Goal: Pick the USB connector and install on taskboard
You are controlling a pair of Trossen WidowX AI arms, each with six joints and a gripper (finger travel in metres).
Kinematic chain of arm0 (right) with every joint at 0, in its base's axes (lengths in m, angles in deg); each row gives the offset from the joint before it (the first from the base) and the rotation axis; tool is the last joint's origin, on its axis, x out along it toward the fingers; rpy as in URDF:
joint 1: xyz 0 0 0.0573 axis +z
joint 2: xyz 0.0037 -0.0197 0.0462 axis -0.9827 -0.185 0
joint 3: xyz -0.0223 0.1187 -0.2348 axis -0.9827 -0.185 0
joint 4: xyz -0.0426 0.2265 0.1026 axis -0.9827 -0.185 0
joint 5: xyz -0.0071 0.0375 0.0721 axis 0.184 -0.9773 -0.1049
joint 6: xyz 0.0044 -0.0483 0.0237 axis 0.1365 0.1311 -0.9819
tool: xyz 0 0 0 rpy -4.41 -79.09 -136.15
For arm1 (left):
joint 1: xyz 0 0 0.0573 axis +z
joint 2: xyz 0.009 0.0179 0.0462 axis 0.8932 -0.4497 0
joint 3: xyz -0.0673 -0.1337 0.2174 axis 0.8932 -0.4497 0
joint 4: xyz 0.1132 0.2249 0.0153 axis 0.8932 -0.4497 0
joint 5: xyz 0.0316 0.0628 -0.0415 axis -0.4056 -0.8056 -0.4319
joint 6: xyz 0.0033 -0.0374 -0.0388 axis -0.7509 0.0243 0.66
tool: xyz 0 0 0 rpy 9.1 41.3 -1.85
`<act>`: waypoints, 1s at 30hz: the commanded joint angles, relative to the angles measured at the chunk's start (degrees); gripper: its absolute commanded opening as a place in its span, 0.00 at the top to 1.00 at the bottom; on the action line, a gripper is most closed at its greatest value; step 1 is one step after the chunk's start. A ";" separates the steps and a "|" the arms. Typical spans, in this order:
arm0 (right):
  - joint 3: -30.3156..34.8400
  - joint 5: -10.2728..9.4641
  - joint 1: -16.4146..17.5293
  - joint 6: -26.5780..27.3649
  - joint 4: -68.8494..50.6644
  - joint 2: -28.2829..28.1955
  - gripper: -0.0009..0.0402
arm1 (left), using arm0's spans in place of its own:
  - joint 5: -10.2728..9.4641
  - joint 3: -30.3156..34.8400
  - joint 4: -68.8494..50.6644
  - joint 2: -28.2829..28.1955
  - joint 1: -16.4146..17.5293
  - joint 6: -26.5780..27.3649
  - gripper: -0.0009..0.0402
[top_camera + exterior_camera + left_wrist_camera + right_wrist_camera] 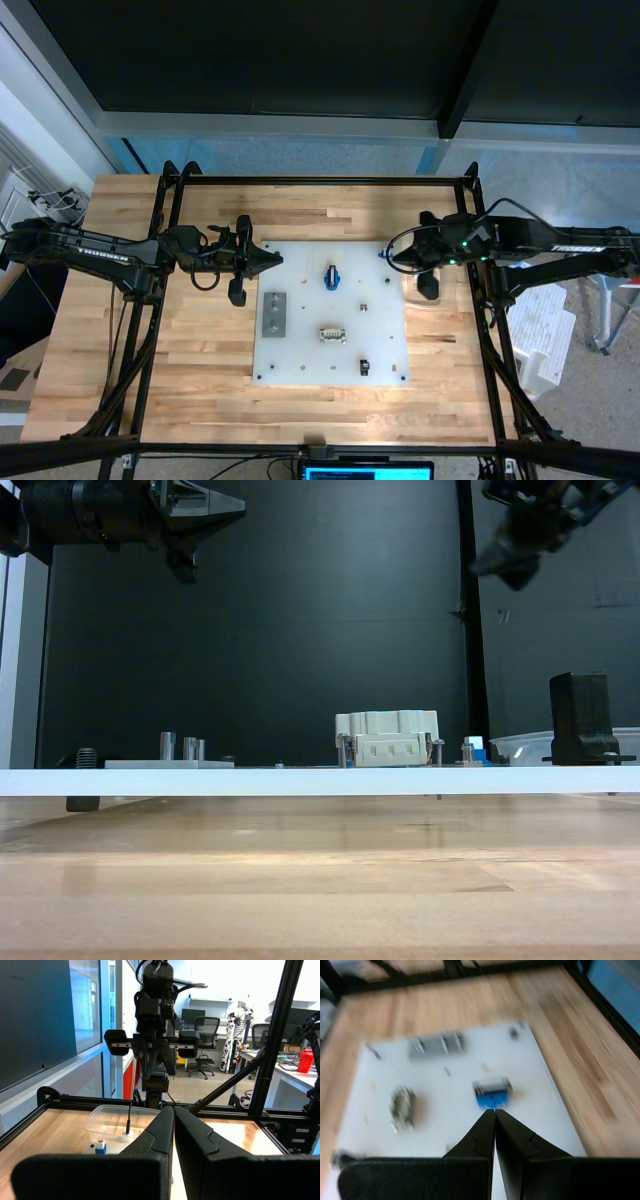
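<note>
The taskboard (300, 350) is a white square plate in the middle of the table, with a small black socket (365, 367) near its front edge. A thin black piece (128, 1122) stands inside a clear tray (107, 1117) at the board's right side; it looks like the USB connector, though I cannot be sure. My right gripper (393, 258) hovers high over the board's right rear corner, beside that tray, shut with nothing between its fingers (507, 1132). My left gripper (278, 256) hangs over the board's left rear edge, also shut and empty.
On the board stand a grey metal block (273, 312), a blue knob (332, 277) and a beige connector (332, 335). A small white and blue cube (100, 1146) sits beside the tray. A black frame (320, 181) runs around the table.
</note>
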 commanded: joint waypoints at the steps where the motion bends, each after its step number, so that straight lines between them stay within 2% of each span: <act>1: 3.43 0.87 0.00 0.00 -10.51 0.66 0.98 | 0.02 0.00 0.00 0.00 0.00 -0.02 0.98; 5: 7.32 0.90 -0.02 0.07 -21.44 0.76 0.98 | 0.02 0.00 0.00 0.00 0.00 -0.02 0.98; 8: 9.31 1.99 -0.02 0.07 -28.28 0.76 0.98 | 0.02 0.00 0.00 0.00 0.00 -0.02 0.98; 18: 9.86 2.75 -0.09 -1.27 -40.52 0.68 0.98 | 0.02 0.00 0.00 0.00 0.00 -0.02 0.98; 20: 9.33 3.85 -0.13 -1.60 -42.27 0.52 0.98 | 0.02 0.02 0.00 0.00 0.02 -0.02 0.98; 24: 6.05 3.69 -0.37 -1.57 -42.88 0.52 0.95 | 0.02 0.00 0.00 0.00 0.02 -0.02 0.98; 30: -1.27 3.61 -1.18 -0.92 -37.44 -0.22 0.85 | 0.02 0.00 0.00 0.00 0.00 -0.02 0.98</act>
